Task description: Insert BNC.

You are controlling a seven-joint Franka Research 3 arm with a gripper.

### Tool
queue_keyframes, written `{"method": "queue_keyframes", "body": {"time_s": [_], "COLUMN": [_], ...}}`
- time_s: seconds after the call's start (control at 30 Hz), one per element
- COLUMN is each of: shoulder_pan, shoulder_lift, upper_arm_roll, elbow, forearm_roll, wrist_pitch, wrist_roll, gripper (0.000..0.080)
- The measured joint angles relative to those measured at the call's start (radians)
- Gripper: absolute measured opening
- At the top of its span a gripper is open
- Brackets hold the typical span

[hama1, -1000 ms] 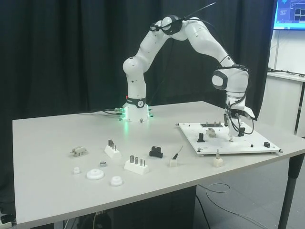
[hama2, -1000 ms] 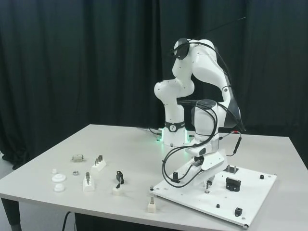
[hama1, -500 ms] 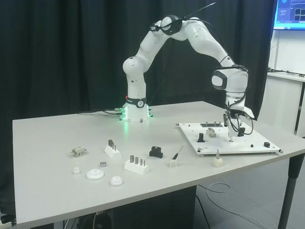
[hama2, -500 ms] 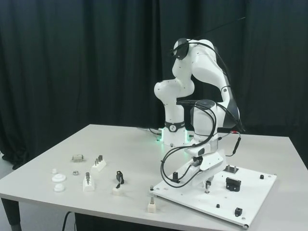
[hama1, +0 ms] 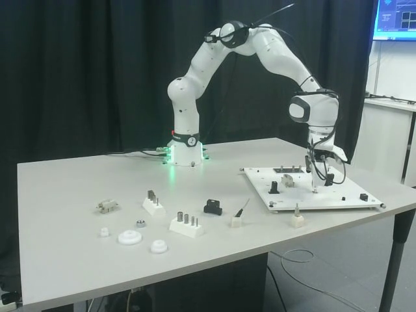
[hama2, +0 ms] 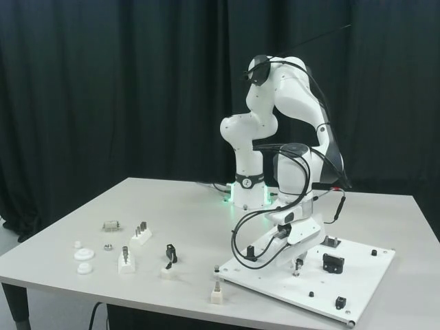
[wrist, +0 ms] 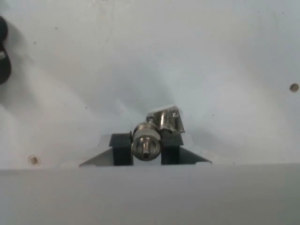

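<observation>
Over the last second the wrist has risen slightly above the white board (hama1: pixel 338 195), and the gripper (wrist: pixel 146 149) has come up with it; I read that as the BNC connector (wrist: pixel 146 140) not yet seated, or the arm re-lining for another try. Wrist view shows the black fingers (wrist: pixel 121 149) pinching the connector, just above the board beside a small metal socket (wrist: pixel 166 119). Arm (hama2: pixel 295 103) arches high from its base, forearm dropping steeply, hand pointing straight down.
</observation>
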Motion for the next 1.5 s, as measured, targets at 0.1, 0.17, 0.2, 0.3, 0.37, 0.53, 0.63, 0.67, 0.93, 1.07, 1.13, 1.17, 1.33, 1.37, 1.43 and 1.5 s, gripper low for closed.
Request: {"method": "queue_keyframes", "body": {"time_s": [0.1,0.17,0.2,0.3,0.37,0.53,0.63,0.67,0.93,1.07,1.13,1.17,1.33,1.37,1.43,1.5], "shoulder_pan": [0.0,0.0,-0.001,-0.002,-0.003,-0.006,-0.008,-0.008,-0.012,-0.012,-0.012,-0.012,-0.012,-0.012,-0.012,-0.012], "shoulder_lift": [0.0,0.0,0.0,0.001,0.001,0.001,0.002,0.002,0.003,0.004,0.004,0.004,0.005,0.006,0.009,0.009], "upper_arm_roll": [0.0,0.0,0.0,0.0,0.0,0.0,0.0,0.0,0.0,0.0,0.0,0.001,0.002,0.003,0.003,0.003], "elbow": [0.0,0.0,0.0,0.0,0.0,0.0,0.0,0.0,0.0,0.0,0.0,0.0,0.0,0.0,0.0,0.001], "forearm_roll": [0.0,0.0,0.0,0.0,0.0,0.0,0.0,0.0,-0.002,-0.002,-0.002,-0.002,-0.002,-0.003,-0.003,-0.003], "wrist_pitch": [0.001,0.002,0.002,0.004,0.005,0.009,0.01,0.011,0.013,0.013,0.013,0.013,0.015,0.016,0.02,0.02], "wrist_roll": [0.0,0.0,0.0,0.001,0.002,0.003,0.003,0.003,0.003,0.002,0.001,0.001,-0.008,-0.014,-0.029,-0.044], "gripper": [0.0124,0.0124,0.0124,0.0124,0.0124,0.0124,0.0124,0.0124,0.0124,0.0124,0.0124,0.0124,0.0124,0.0124,0.0124,0.0124]}}
